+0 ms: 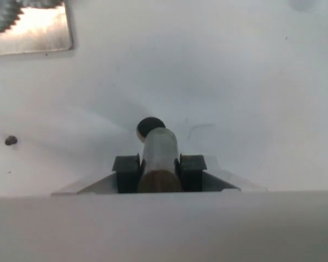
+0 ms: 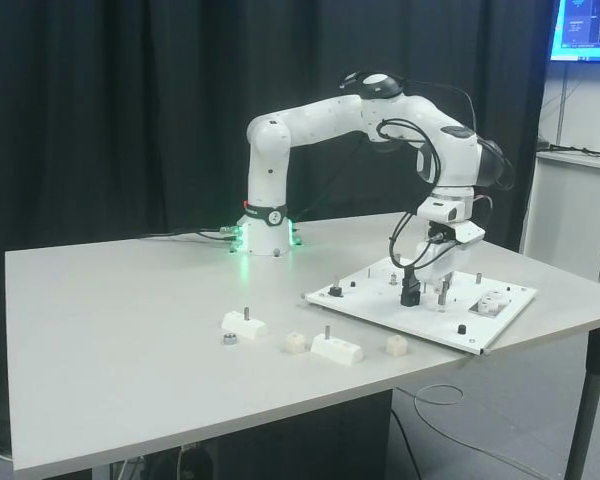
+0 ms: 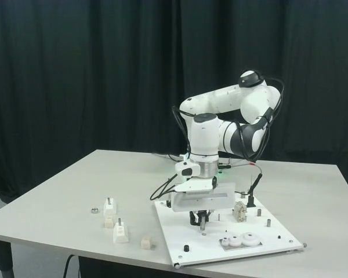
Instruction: Insert round peg 4.
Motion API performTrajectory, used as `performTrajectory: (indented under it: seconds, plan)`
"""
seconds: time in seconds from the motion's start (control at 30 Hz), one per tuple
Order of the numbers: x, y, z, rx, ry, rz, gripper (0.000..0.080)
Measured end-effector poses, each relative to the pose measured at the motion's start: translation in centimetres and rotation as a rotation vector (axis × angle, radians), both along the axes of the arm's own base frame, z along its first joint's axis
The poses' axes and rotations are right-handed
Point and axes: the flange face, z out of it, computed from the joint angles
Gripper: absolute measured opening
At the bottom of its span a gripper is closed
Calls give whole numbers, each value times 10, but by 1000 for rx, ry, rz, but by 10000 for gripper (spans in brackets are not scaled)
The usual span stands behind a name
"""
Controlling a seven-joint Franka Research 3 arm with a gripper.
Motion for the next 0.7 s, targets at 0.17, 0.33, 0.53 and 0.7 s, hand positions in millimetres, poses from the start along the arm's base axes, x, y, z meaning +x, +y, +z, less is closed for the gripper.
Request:
performTrajectory:
  seconds: [0.17,0.33,0.53,0.7]
  plan:
    - [-1,0,-1,4,8,-9,153]
    - [-1,0,-1,5,10,-17,153]
    - [-1,0,-2,6,11,-30,153]
    - [-1,0,-2,7,12,-37,153]
